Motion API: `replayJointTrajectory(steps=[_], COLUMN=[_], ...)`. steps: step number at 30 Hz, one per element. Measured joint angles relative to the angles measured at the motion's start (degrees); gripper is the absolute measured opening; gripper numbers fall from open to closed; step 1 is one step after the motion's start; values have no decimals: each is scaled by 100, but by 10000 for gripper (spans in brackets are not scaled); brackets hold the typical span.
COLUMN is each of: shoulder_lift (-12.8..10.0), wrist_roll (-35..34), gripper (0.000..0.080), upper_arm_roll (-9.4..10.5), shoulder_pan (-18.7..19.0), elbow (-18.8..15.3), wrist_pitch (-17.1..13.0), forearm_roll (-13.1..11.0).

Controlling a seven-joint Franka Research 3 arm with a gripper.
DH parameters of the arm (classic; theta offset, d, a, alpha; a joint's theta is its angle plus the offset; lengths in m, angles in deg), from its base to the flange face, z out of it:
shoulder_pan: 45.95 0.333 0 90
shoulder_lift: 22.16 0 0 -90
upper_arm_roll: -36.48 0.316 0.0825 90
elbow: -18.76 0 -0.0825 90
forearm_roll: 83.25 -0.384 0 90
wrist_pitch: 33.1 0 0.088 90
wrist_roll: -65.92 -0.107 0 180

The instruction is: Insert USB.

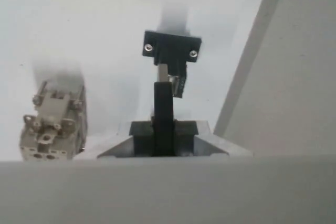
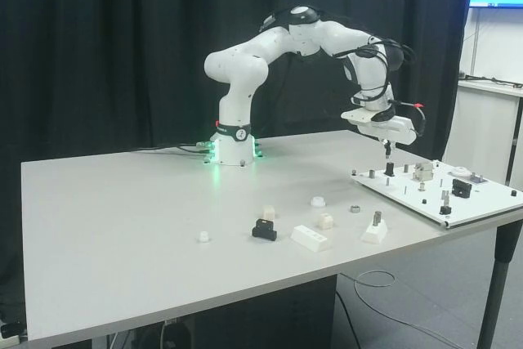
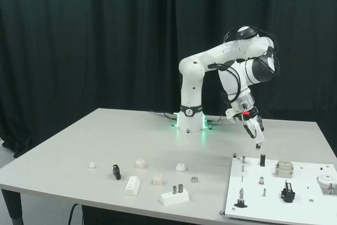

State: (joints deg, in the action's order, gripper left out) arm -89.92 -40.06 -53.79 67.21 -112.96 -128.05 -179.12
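In the wrist view my gripper [image 1: 163,139] is shut on a black USB plug [image 1: 163,103], whose metal tip points down. The tip hangs just above a black socket block [image 1: 172,48] with two screws, fixed on the white board [image 1: 105,19]. From the first room view the gripper [image 2: 386,147] hovers a little above the socket [image 2: 390,169] at the board's [image 2: 482,202] near-left part. The second room view shows the gripper [image 3: 258,139] slightly above and to the left of the socket [image 3: 261,159], with a gap between them.
A grey multi-pin connector [image 1: 52,121] [image 3: 284,168] stands on the board beside the socket. Pegs and a black part [image 3: 287,193] also stand on the board. Loose white blocks [image 2: 310,238] and a black piece [image 2: 263,230] lie on the grey table [image 2: 122,202].
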Motion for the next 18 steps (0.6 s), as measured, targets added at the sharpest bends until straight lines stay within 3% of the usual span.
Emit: replayJointTrajectory(steps=[11,18], shoulder_lift=[0,0], wrist_roll=[0,0], gripper=[72,72], upper_arm_roll=[129,152], shoulder_pan=[14,24], elbow=[-129,-166], wrist_pitch=[-129,-129], forearm_roll=[-504,-684])
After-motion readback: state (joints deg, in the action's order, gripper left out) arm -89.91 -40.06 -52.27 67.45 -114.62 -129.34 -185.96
